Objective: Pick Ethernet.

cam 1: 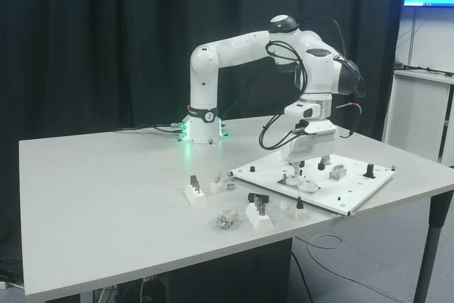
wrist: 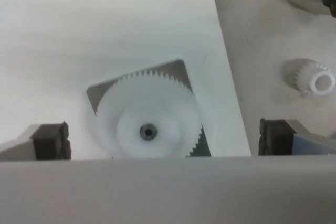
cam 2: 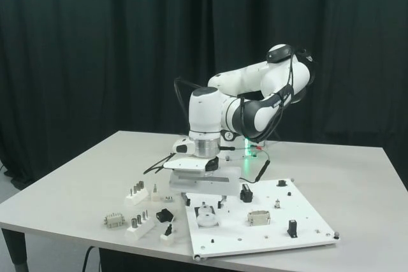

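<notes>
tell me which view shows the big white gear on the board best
The wrist view: the big white gear fills the frame between the open claw fingertips, teeth and centre hole plain. The second room view shows it small on the white board. In the first room view the claw mostly blocks it.

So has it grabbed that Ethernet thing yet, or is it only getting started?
Nothing looks picked up yet. The gripper is open and empty, hanging low over the white board, right above a large white gear rather than any connector. A small white gear lies beside the board on the grey table. Left to do: find the Ethernet part, which I cannot identify here, close on it and lift.
</notes>
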